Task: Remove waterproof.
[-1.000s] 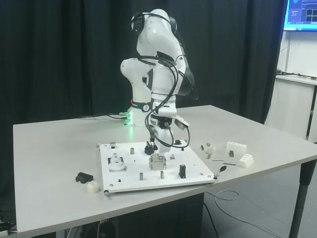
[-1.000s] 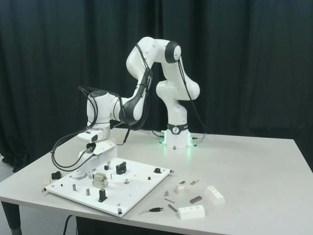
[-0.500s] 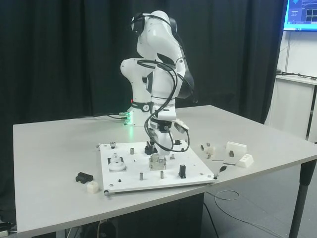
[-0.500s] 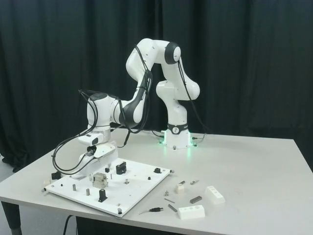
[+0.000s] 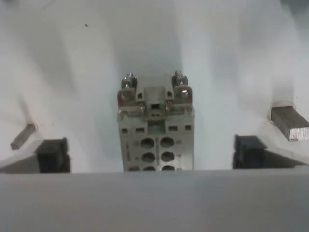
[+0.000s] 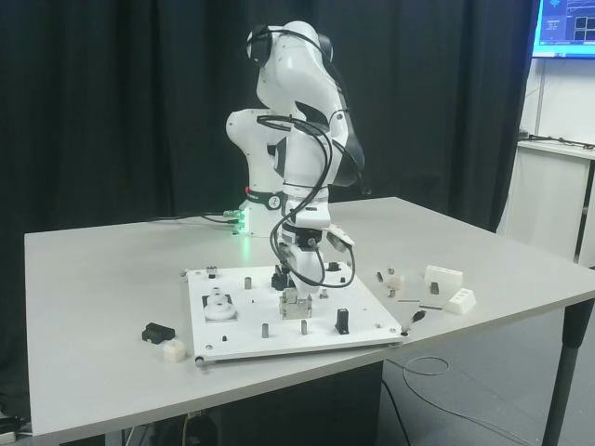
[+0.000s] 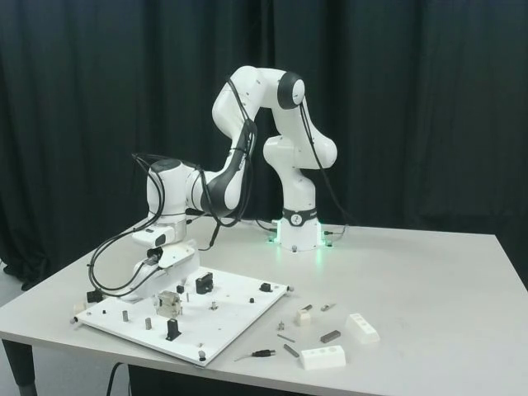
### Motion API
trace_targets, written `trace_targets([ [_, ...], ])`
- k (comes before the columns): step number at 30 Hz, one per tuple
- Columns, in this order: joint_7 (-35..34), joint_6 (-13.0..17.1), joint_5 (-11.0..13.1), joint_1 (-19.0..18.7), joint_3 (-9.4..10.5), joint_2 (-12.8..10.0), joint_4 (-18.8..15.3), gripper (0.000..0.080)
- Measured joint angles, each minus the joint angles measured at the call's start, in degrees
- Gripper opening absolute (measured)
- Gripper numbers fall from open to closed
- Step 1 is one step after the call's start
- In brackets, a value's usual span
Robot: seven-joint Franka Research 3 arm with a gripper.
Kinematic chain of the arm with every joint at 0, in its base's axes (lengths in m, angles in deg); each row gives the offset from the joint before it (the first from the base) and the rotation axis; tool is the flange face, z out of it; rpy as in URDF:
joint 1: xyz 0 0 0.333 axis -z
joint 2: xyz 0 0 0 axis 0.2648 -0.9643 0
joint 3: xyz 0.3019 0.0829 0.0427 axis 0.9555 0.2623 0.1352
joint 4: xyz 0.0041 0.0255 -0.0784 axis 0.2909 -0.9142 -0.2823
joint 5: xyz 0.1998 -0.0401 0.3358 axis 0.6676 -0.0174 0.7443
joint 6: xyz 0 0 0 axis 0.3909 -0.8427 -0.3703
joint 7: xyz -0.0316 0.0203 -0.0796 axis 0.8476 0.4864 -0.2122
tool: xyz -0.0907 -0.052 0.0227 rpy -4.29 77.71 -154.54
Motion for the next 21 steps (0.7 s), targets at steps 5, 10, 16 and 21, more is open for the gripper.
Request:
trace_targets([
  [5, 0.0, 0.07, 0.19, 0.02, 0.0, -0.11, 0.0, 0.0689],
  [10, 0.07, 0.44, 0.29, 0.03, 0.0, -0.34, 0.0, 0.0524],
  [16, 1.08, 1.12, 0.63, 0.06, -0.01, -0.46, 0.03, 0.0365],
  [21, 1.19, 1.11, 0.72, 0.07, -0.01, -0.46, 0.05, 0.0365],
])
